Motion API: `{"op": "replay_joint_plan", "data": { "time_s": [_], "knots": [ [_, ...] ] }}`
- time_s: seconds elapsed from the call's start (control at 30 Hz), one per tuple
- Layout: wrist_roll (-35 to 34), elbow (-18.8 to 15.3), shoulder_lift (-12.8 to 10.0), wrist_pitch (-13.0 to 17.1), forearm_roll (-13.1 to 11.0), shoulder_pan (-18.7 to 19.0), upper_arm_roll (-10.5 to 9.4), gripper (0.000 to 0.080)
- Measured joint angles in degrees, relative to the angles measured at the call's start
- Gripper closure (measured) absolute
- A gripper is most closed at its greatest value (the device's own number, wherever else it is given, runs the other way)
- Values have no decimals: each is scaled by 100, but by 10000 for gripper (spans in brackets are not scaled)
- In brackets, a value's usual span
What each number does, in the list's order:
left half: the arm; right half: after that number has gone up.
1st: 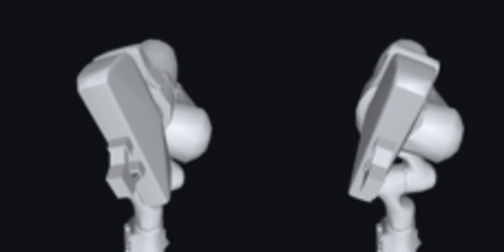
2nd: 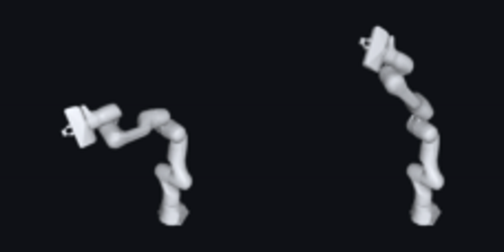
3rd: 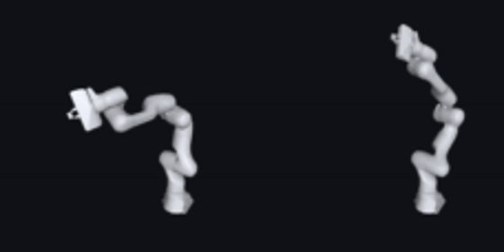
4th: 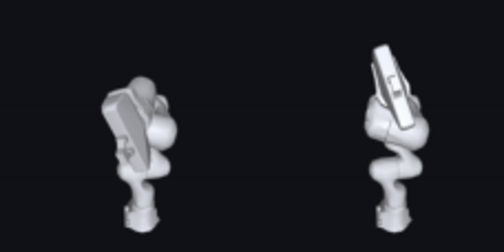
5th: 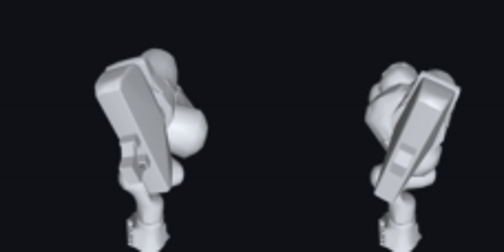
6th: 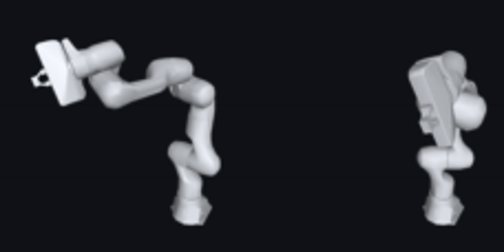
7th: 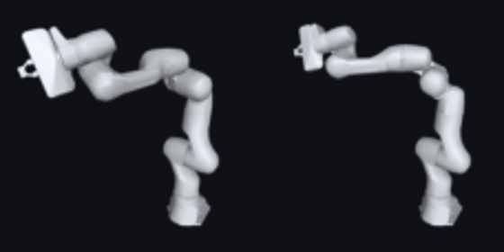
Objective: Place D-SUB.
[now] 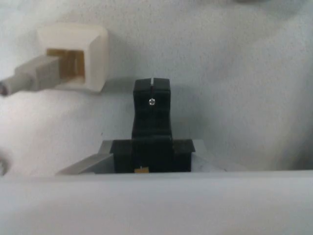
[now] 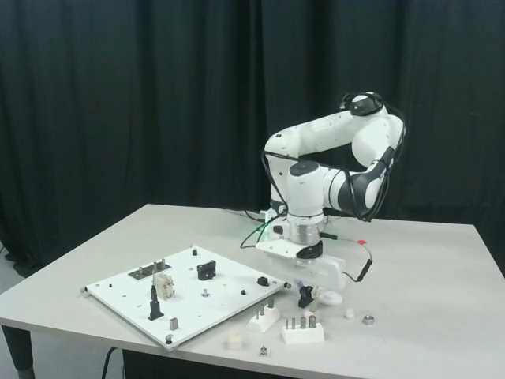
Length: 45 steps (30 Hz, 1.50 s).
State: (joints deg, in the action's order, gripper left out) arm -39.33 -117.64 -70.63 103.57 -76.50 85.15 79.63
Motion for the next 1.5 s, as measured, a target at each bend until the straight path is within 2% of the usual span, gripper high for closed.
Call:
{"op": "replay_joint_plan", "data": {
  "time_s": [0.27, 0.5, 0.87, 1.13, 1.5],
  "knots": [
    [-60, -106, 7, -239, 176, 259, 333, 647],
    [-156, -186, 9, -288, 262, 421, 494, 648],
    [-287, -209, 9, -257, 268, 485, 535, 648],
    [-494, -209, 9, -125, 268, 484, 535, 648],
    [-1432, -209, 9, 155, 268, 447, 534, 648]
  ]
}}
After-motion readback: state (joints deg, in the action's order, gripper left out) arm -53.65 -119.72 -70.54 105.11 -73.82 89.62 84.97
